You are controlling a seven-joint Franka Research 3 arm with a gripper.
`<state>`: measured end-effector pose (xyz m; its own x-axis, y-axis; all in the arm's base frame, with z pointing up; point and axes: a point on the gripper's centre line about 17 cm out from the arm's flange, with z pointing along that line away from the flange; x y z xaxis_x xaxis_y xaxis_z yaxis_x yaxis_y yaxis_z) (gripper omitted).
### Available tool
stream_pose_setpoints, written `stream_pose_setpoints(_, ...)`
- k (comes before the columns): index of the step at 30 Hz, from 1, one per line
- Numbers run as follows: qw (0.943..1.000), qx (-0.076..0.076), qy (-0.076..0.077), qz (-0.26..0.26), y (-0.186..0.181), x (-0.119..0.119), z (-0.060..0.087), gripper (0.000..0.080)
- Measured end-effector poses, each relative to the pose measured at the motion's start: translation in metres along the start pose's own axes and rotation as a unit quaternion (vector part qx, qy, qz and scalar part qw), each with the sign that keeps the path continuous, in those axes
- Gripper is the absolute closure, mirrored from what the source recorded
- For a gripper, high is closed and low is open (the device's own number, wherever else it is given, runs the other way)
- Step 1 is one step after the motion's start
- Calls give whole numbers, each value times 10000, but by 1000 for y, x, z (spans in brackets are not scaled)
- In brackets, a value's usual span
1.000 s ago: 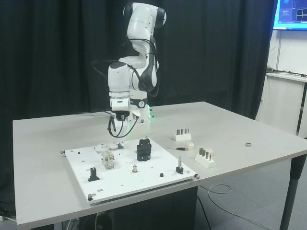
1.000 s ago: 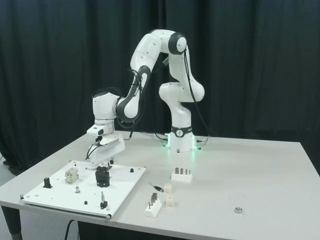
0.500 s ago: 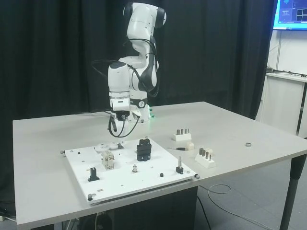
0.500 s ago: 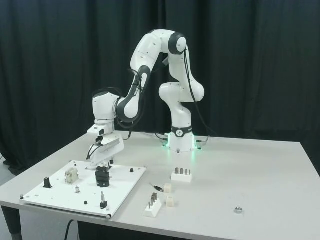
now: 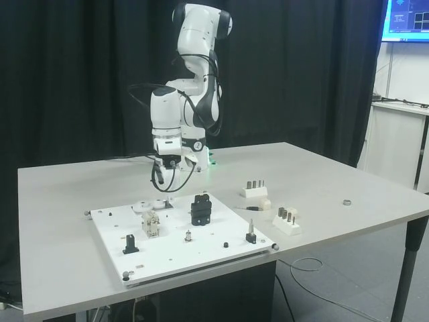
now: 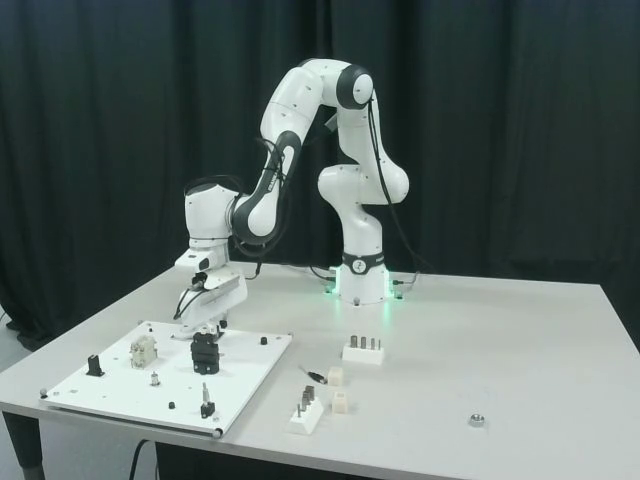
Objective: Insert small gear.
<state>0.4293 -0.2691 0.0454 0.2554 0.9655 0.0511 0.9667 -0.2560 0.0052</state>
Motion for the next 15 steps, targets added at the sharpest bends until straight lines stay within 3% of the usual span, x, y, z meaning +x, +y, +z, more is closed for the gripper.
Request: stream_pose_setpoints(15,9999,-32,56,133,1,0,2,611)
